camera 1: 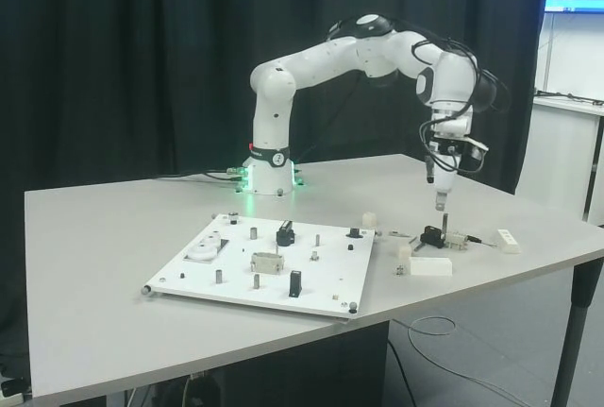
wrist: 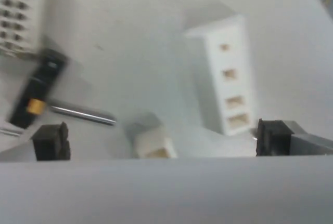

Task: Remove square peg 3.

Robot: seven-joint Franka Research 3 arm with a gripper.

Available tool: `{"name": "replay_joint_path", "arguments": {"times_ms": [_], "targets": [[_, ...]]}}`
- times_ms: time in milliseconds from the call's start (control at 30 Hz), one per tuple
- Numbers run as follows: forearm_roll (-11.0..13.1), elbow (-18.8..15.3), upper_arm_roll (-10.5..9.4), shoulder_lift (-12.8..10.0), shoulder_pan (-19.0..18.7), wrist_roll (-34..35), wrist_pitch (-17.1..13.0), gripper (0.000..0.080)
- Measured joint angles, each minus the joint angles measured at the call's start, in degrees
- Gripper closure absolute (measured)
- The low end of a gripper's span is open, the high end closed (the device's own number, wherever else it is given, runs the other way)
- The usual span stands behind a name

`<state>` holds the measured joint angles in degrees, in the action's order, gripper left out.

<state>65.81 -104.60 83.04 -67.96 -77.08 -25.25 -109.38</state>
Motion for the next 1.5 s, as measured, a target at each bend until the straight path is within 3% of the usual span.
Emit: {"name": "replay_joint_path", "arguments": {"times_ms": [433,867,1500], "targets": [[-1.62,4.18,1.21,-1.54,9.35,-8.43,0.09,0.0003],[-1.7,5.95,1.45,-3.52,18.57,-17.44,0.46,0.0003],[0.28,6.75,1.32,-5.69,30.19,-27.34,0.92,0.0003]]}}
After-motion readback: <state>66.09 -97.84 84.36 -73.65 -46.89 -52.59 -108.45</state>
